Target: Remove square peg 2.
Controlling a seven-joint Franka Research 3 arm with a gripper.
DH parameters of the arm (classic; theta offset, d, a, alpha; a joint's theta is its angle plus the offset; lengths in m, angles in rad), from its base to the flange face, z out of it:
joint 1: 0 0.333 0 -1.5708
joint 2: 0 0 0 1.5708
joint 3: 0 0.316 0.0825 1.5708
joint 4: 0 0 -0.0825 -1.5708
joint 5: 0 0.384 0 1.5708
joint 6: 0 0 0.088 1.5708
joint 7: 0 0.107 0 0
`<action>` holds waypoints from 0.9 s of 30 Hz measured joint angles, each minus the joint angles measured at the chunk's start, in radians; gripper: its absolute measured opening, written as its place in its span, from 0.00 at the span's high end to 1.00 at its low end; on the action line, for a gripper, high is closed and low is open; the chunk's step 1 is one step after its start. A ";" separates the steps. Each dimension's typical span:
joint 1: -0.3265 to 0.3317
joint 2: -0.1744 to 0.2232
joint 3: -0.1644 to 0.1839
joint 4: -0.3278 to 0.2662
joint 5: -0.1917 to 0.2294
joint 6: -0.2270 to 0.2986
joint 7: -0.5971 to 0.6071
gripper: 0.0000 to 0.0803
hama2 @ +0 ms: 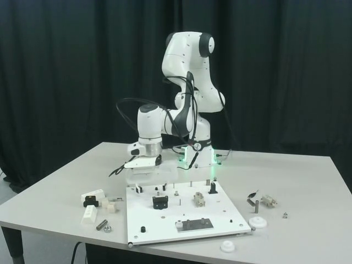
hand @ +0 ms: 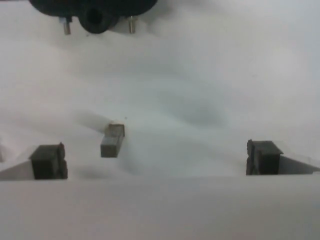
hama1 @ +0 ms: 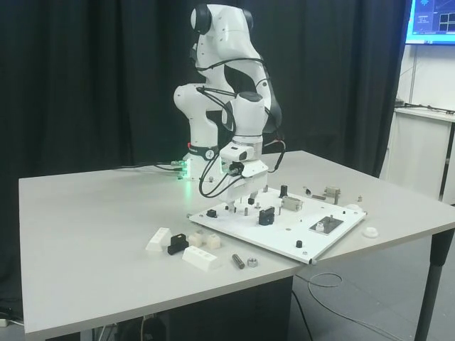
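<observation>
A small grey square peg (hand: 112, 140) stands upright in the white board (hand: 200, 100). My gripper (hand: 156, 160) hangs open just above the board, its two dark fingertips (hand: 48, 161) set wide apart. The peg is between them, nearer one fingertip and touching neither. In the room views my gripper (hama1: 242, 204) (hama2: 141, 177) points straight down over the board's (hama1: 284, 238) (hama2: 220, 220) corner nearest the arm's base. The peg is too small to pick out there.
A black part with two screws (hand: 95, 12) sits on the board beyond the peg. Black fixtures (hama1: 266, 215) (hama2: 159, 202) and a metal plate (hama1: 327, 224) also stand on the board. Loose white blocks (hama1: 200, 257) (hama2: 91, 214) lie beside it on the grey table.
</observation>
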 joint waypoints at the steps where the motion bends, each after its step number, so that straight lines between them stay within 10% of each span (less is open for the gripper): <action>1: 0.001 0.000 0.000 -0.003 0.000 0.005 0.002 0.00; 27: 0.013 0.013 0.000 -0.032 -0.013 0.059 0.004 0.00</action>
